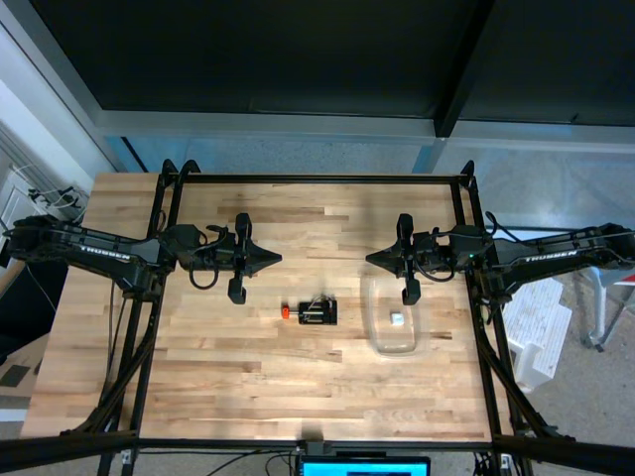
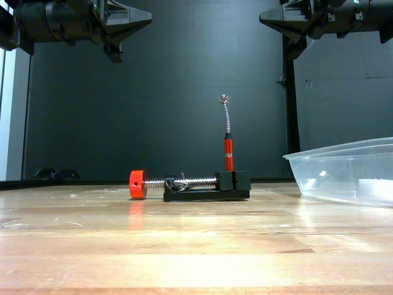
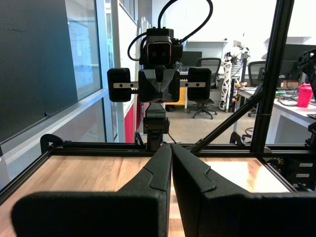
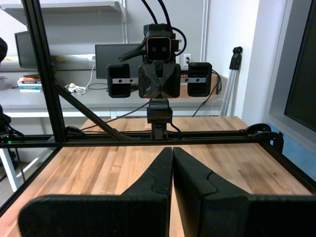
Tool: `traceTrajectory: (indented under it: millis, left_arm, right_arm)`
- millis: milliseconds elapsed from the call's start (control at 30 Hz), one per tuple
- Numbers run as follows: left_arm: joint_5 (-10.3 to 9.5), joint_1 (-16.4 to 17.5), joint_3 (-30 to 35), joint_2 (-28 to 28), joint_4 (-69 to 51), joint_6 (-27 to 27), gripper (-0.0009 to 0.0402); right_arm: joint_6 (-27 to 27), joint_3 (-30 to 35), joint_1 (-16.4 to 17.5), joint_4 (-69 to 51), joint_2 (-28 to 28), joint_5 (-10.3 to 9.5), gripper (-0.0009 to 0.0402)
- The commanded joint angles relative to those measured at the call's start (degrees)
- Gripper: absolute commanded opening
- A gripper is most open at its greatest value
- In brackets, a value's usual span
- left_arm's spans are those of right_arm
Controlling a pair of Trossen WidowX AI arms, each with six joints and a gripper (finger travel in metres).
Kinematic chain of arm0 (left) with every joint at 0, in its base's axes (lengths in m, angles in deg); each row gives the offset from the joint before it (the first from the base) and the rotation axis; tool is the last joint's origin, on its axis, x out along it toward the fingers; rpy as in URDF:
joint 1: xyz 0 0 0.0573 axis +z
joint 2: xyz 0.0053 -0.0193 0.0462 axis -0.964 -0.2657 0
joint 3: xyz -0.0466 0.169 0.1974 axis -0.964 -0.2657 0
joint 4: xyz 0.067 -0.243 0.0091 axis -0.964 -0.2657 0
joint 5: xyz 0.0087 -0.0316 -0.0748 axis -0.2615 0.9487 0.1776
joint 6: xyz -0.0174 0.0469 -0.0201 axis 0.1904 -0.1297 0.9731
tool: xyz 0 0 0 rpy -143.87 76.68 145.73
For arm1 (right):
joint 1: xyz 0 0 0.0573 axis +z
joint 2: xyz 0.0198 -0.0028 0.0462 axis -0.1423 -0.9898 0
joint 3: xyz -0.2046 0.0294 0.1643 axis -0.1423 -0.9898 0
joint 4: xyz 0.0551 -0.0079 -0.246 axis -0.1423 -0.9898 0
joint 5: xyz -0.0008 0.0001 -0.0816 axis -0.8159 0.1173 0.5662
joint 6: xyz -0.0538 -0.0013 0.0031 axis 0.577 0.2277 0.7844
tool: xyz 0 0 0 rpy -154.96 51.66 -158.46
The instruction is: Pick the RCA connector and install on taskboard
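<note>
The taskboard [image 1: 319, 313] is a small black block in the middle of the table, with a red stub [image 1: 286, 311] at its left end. In the low view a silvery spring runs from the red stub [image 2: 137, 184] into the taskboard [image 2: 209, 187]. A red-sleeved pin with a bent spring tip [image 2: 228, 144] stands upright on it. A small white piece [image 1: 396, 318] lies in the clear tray. I cannot tell which of these is the RCA connector. My left gripper [image 1: 278, 259] and right gripper [image 1: 369, 260] hover high behind the block, tips facing each other, both shut and holding nothing.
The clear plastic tray [image 1: 382, 342] sits just right of the block, under the right gripper; its wall [image 2: 344, 169] shows in the low view. A black frame rail [image 1: 317, 178] borders the table's far edge. Bare wood [image 1: 248, 387] lies in front.
</note>
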Motion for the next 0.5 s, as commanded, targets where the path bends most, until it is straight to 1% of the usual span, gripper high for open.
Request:
traceTrajectory:
  millis: [33, 500]
  left_arm:
    - [0.00, 0.00, 0.02, 0.00, 0.00, 0.00, 0.0000]
    - [0.00, 0.00, 0.02, -0.02, 0.00, 0.00, 0.0000]
  right_arm:
    - [0.02, 0.09, 0.04, -0.11, -0.04, 0.02, 0.0000]
    - [0.04, 0.09, 0.02, -1.31, -0.04, 0.02, 0.0000]
